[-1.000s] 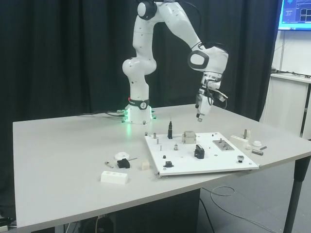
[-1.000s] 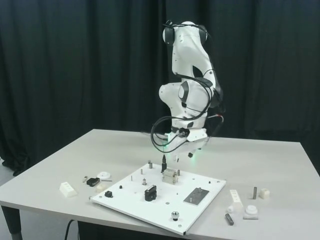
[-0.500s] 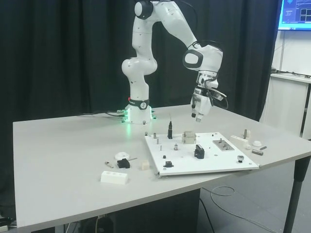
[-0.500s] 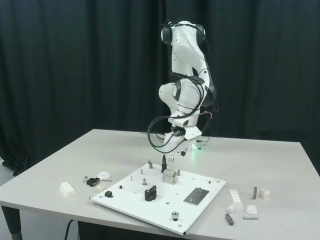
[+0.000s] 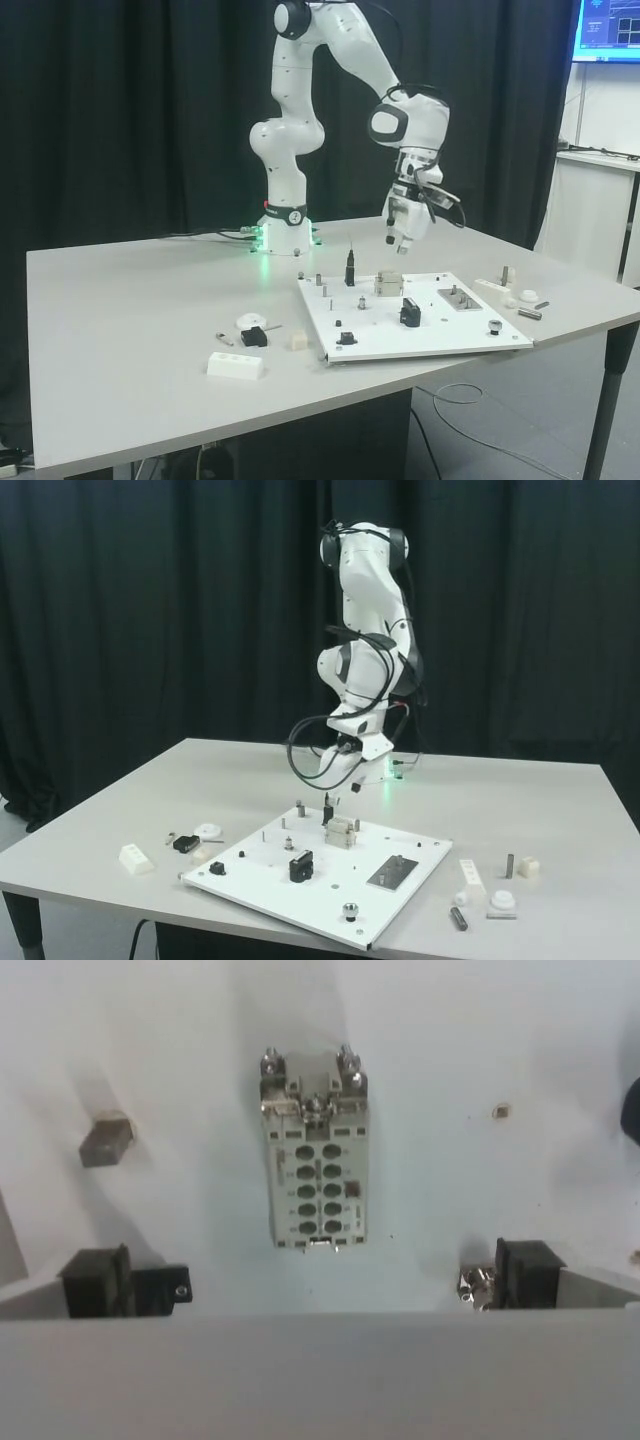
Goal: Remove waterproof.
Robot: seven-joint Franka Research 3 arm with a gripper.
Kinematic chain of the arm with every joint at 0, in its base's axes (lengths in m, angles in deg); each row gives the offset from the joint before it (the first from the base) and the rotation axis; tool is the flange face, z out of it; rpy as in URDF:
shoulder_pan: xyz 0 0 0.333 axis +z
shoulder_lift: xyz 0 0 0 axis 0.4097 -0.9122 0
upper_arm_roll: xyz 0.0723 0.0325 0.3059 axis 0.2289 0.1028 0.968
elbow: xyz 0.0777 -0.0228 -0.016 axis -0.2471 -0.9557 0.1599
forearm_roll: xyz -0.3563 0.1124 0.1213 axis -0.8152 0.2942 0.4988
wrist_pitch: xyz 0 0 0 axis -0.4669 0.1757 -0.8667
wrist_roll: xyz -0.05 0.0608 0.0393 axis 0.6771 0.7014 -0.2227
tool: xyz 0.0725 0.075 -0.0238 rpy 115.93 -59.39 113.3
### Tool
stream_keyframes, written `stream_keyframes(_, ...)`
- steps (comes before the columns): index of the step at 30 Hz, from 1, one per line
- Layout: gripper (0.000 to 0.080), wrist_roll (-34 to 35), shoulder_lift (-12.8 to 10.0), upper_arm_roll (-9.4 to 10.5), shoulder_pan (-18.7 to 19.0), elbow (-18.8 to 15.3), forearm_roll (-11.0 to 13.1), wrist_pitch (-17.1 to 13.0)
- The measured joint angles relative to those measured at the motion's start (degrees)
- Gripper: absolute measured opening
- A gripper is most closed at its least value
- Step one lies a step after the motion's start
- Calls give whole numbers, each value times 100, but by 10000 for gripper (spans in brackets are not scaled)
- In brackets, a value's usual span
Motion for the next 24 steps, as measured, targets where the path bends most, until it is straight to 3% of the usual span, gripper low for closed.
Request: stream_keyframes(24,800,-607,-70,16,-205,-526,459,-837)
